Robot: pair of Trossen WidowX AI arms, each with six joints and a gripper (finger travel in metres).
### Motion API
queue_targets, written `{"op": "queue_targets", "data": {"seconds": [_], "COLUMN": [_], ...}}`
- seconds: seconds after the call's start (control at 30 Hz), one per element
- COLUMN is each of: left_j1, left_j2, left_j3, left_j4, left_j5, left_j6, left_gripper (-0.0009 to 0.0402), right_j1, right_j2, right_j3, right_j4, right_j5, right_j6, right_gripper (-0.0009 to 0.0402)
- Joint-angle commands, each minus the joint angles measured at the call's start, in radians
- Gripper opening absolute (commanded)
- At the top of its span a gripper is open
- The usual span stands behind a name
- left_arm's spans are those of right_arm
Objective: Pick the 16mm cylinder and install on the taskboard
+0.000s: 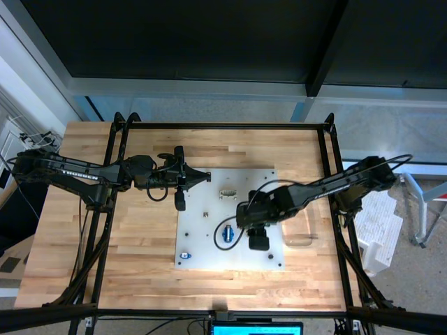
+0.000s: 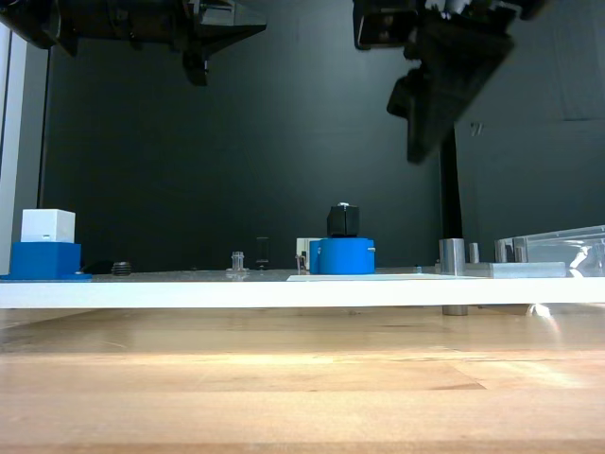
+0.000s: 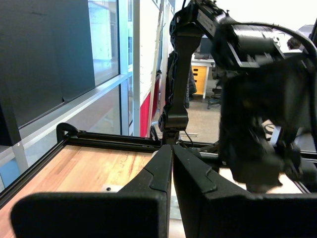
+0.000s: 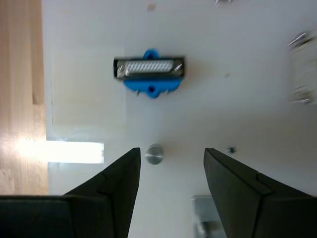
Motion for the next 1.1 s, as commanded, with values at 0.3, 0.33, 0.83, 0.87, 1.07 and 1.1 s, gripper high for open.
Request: {"op": "queue_targets", "data": {"seconds": [0.3, 0.33, 0.83, 0.87, 1.07, 1.1], "left_j1": [0.0, 0.0, 0.0, 0.0, 0.0, 0.0], "left_j2": [0.0, 0.0, 0.0, 0.0, 0.0, 0.0], "left_j3": [0.0, 0.0, 0.0, 0.0, 0.0, 0.0], "left_j4": [0.0, 0.0, 0.0, 0.0, 0.0, 0.0], "left_j5": [0.0, 0.0, 0.0, 0.0, 0.0, 0.0], "left_j6": [0.0, 0.0, 0.0, 0.0, 0.0, 0.0], "left_gripper": [0.0001, 0.0001, 0.0001, 0.0001, 0.0001, 0.0001], "right_j1": [-0.108, -0.114, -0.197, -0.203, -0.238, -0.243], "right_j2": [-0.159, -0.17, -0.305, -0.315, -0.413, -0.434], "right_j3": [-0.001, -0.001, -0.011, -0.023, -0.175, -0.2], "right_j4": [0.044, 0.053, 0.229, 0.258, 0.473, 0.504], "right_j5": [0.0, 0.0, -0.001, -0.001, -0.039, -0.055], "right_j6": [-0.149, -0.161, -0.256, -0.256, -0.259, -0.258], "right_gripper": [0.0061, 0.0049, 0.0001, 0.0001, 0.0, 0.0]}}
